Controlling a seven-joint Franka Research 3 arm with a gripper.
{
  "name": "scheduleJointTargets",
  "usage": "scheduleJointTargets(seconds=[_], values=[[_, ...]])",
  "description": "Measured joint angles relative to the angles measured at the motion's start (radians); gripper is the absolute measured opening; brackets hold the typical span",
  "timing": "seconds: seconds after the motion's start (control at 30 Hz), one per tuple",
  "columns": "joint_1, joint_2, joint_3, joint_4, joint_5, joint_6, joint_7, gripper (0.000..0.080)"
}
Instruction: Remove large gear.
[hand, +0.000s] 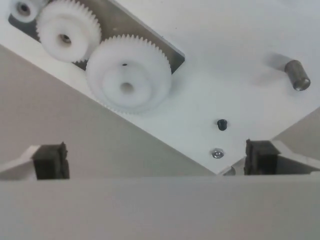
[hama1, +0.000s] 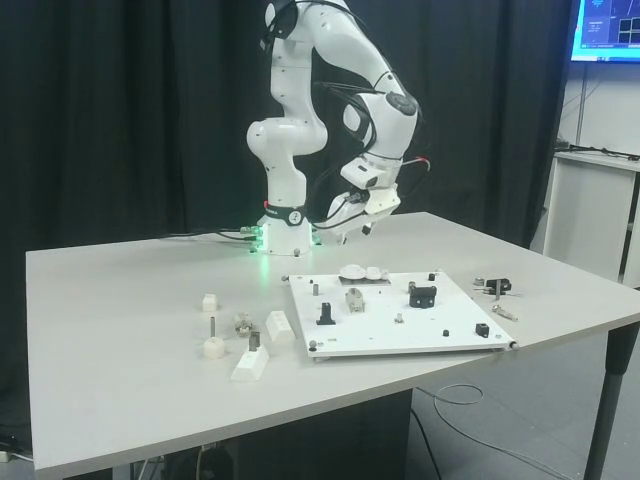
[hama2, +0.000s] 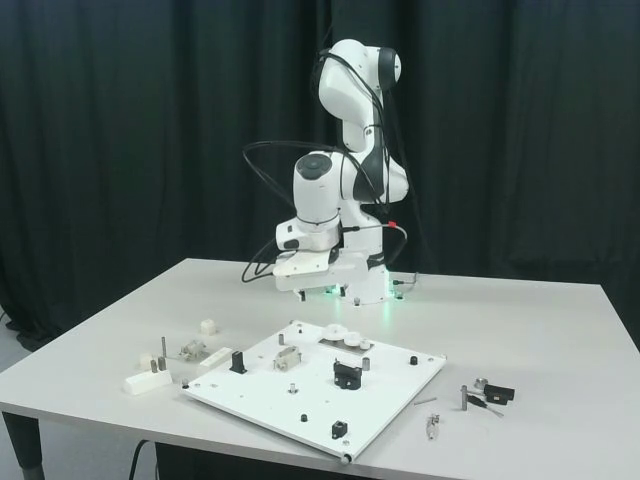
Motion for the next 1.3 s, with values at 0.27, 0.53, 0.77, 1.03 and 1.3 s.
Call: scheduleJointTargets(seconds=[0.27,0.53,0.77,1.03,1.3], values=[[0.001,0.000,0.000,0.011,-0.013,-0.006,0.014,0.0797],[0.007,-0.012,0.006,0.008,-0.057,0.007,-0.022,0.0800],[0.006,-0.038,0.010,-0.022,-0.061,0.029,-0.131,0.0800],[0.003,-0.095,0.006,-0.107,-0.070,0.080,-0.227,0.0800],[0.003,-0.149,0.005,-0.203,-0.082,0.148,-0.271,0.0800]])
